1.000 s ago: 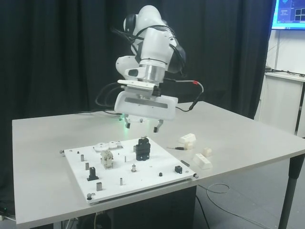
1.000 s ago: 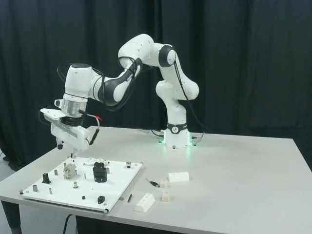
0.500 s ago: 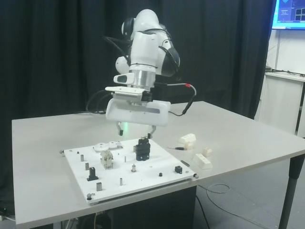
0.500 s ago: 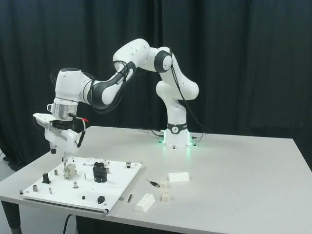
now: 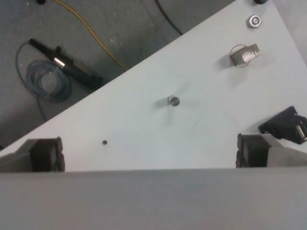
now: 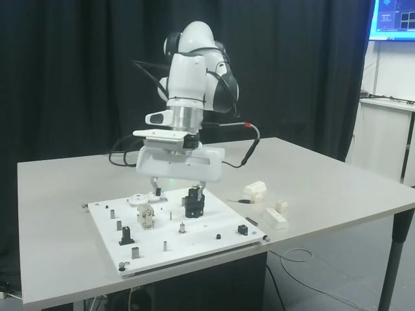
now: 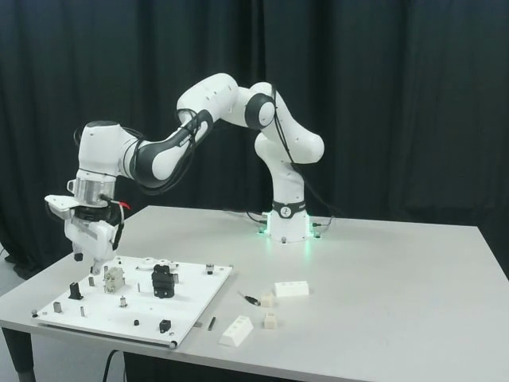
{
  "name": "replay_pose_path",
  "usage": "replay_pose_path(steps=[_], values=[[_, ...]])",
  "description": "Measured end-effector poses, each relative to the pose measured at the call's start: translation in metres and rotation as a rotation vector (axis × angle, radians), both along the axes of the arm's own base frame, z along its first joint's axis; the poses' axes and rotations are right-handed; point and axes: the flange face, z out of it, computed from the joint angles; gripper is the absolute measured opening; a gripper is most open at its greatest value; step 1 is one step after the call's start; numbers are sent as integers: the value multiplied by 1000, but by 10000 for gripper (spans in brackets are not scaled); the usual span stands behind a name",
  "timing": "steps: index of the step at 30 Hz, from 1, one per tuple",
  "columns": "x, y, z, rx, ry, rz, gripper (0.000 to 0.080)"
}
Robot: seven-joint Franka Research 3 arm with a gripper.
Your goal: Remove round peg 2.
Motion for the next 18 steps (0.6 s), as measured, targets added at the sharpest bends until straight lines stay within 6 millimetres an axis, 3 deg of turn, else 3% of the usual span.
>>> replay_pose_path(steps=[18], values=[[6, -24, -32, 2, 12, 2, 800]])
